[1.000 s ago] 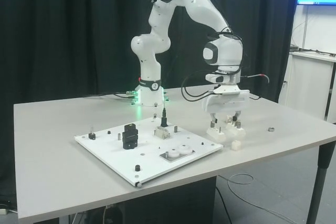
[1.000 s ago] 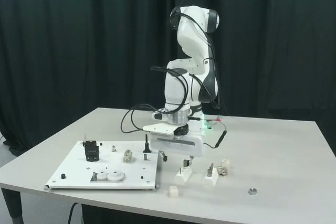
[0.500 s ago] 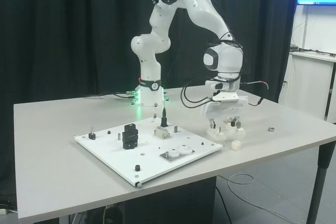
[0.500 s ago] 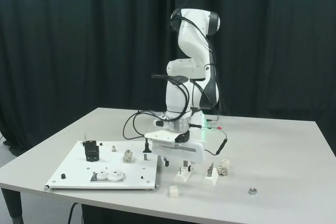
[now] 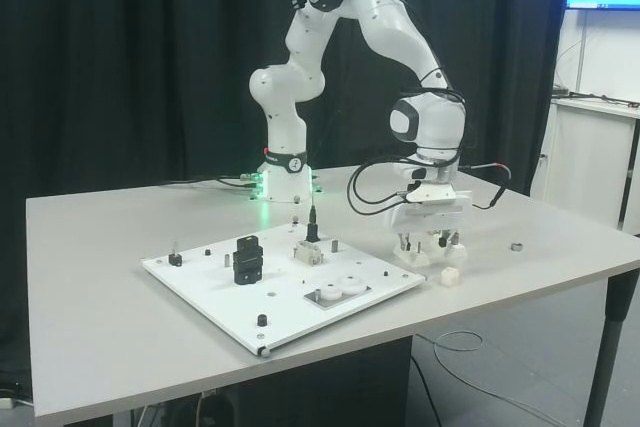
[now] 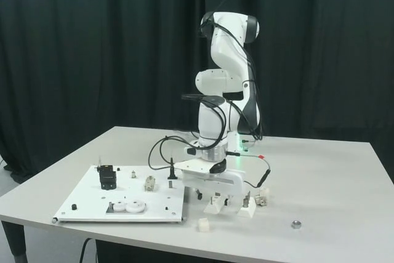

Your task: Pick square peg 1.

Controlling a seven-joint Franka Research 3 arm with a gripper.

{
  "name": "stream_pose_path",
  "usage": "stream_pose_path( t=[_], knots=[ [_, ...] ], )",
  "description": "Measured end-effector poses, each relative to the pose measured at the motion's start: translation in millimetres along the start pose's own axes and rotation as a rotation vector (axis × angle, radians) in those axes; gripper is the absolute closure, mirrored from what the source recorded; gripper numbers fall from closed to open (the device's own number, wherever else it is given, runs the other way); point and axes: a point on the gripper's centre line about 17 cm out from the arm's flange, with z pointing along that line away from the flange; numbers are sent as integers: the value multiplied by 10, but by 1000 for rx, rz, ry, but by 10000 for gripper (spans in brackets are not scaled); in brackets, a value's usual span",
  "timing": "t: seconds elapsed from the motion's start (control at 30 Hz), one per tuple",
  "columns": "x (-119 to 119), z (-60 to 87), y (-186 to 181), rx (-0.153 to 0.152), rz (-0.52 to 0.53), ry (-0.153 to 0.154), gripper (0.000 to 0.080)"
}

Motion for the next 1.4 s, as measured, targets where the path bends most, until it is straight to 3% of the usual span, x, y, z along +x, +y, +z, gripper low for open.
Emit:
stream_pose_path(
  t=[0.47,0.5,0.77,0.8,0.97,1.0,1.17,1.2,1.4],
  knots=[
    [-61,42,67,-3,17,-20,3],
    [-61,43,72,-4,18,-21,104],
    [-67,45,82,-4,19,-23,104],
    [-67,45,82,-4,19,-24,458],
    [-73,47,83,-4,18,-25,458],
    [-74,47,83,-4,18,-26,622],
    [-79,43,82,-5,15,-28,622],
    [-80,37,81,-5,14,-29,755],
    [-81,-60,65,0,2,-35,755]
  ],
)
